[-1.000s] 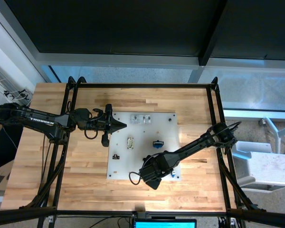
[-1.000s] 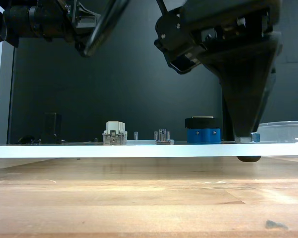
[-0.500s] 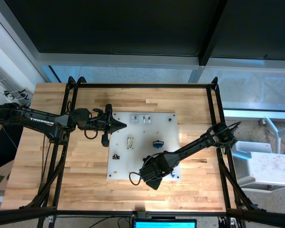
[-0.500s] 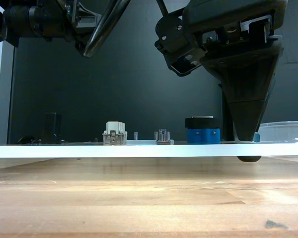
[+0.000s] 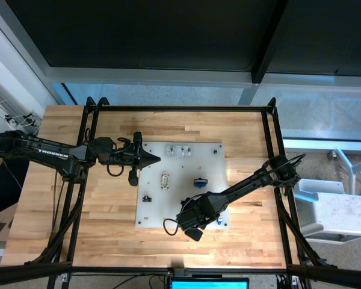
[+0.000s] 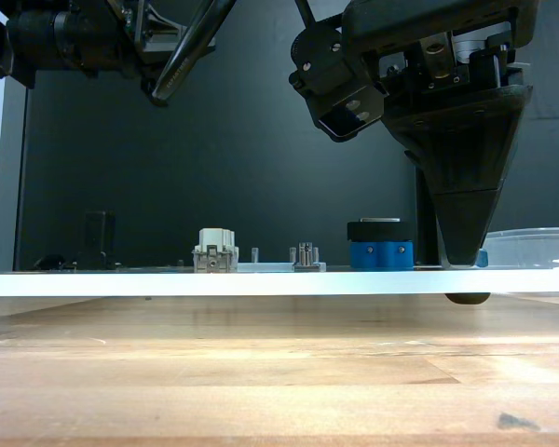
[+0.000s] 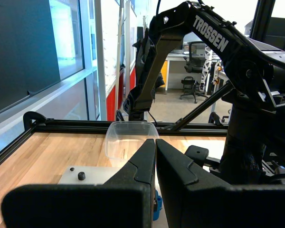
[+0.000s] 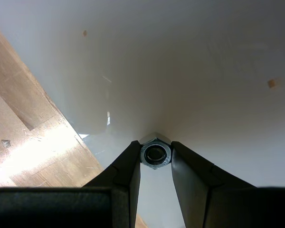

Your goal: Unfasten the M12 fastener and place in the container

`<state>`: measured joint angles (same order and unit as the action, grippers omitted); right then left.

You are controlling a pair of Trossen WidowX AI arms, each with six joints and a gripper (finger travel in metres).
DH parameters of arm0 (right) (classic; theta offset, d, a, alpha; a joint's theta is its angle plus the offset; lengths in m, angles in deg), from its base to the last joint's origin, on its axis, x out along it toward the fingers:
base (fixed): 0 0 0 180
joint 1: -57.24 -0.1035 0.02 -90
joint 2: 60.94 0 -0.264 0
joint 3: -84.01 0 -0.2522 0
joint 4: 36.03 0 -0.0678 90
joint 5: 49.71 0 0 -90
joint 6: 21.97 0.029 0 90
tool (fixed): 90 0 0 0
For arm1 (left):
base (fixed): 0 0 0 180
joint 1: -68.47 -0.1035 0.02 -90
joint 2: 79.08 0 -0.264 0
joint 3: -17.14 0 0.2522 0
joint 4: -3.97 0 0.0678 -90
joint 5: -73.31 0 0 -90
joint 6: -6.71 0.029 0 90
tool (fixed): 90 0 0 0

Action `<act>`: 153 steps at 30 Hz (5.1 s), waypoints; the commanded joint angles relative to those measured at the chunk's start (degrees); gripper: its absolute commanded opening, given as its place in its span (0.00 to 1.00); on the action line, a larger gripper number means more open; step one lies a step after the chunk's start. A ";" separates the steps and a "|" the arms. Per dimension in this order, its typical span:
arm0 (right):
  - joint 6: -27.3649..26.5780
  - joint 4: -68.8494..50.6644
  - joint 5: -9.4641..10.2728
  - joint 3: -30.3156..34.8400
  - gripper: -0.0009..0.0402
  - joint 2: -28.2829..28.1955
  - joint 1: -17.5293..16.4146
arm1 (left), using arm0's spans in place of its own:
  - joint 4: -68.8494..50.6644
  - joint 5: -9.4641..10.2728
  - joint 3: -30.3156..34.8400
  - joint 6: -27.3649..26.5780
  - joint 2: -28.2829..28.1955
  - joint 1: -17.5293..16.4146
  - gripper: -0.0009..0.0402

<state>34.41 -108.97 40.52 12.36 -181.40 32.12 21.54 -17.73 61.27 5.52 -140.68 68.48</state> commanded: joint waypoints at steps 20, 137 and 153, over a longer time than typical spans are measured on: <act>-60.30 1.68 -0.17 0.04 0.03 0.04 0.11 | 0.02 0.00 0.00 0.02 0.00 0.00 0.02; -27.30 4.39 -7.54 -9.88 0.02 9.77 -1.66 | 0.00 0.00 0.00 0.02 0.00 0.00 0.02; -28.70 11.15 4.13 -10.38 0.02 8.09 -1.90 | 0.02 0.00 0.00 0.02 0.00 0.00 0.02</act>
<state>5.93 -98.50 44.61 2.39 -173.08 30.17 21.54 -17.73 61.25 5.52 -140.66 68.48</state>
